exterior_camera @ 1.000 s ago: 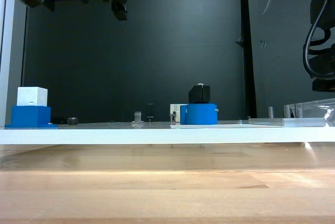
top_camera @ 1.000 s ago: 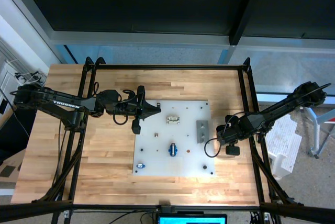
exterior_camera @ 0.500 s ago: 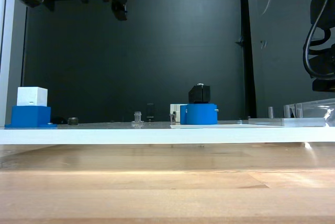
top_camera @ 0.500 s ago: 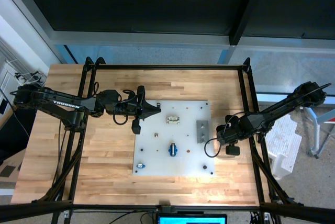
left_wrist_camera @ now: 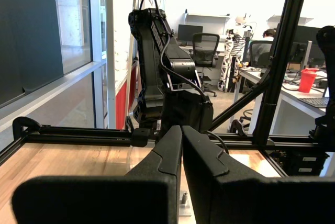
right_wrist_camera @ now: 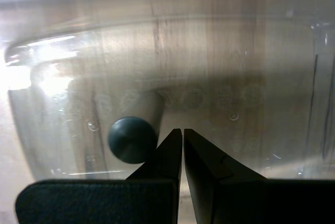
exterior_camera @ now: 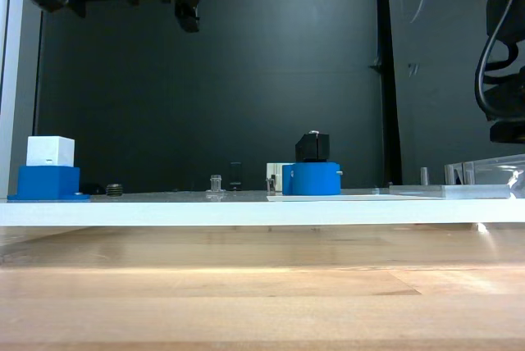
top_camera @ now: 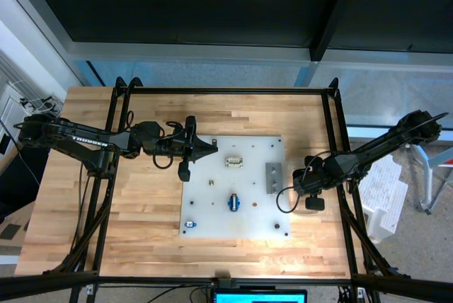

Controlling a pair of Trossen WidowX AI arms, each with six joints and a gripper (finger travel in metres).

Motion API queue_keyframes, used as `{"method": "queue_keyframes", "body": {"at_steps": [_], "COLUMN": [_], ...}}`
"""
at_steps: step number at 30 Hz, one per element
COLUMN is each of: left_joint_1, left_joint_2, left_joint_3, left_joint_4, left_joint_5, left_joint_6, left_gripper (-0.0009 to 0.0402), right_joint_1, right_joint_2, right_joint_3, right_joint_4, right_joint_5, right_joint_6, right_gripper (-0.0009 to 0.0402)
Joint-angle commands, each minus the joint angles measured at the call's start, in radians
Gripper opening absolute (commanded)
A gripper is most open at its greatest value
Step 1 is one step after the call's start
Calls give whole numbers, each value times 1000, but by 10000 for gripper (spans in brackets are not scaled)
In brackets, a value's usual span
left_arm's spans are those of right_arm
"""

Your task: Pick the 16mm cylinder and install on the taskboard

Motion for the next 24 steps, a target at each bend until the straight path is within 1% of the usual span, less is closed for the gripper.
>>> {"method": "queue_keyframes", "body": {"at_steps": [1,13,19,24], "left_joint_1": [0,0,0,0], "left_joint_2": [0,0,0,0], "left_joint_3": [0,0,0,0], "left_joint_4": [0,0,0,0], "left_joint_5": [0,0,0,0], "left_joint_6": [0,0,0,0], "left_gripper": [0,0,0,0], "right_joint_1": [0,1,4,30], "right_joint_2": [-17,-54,-60,-62], "right_joint_3": [7,76,134,200], "right_joint_4": [-11,-145,-227,-305], "right_joint_5": [2,2,2,2], "right_joint_6": [2,23,27,28], "right_gripper": [4,4,4,4]}}
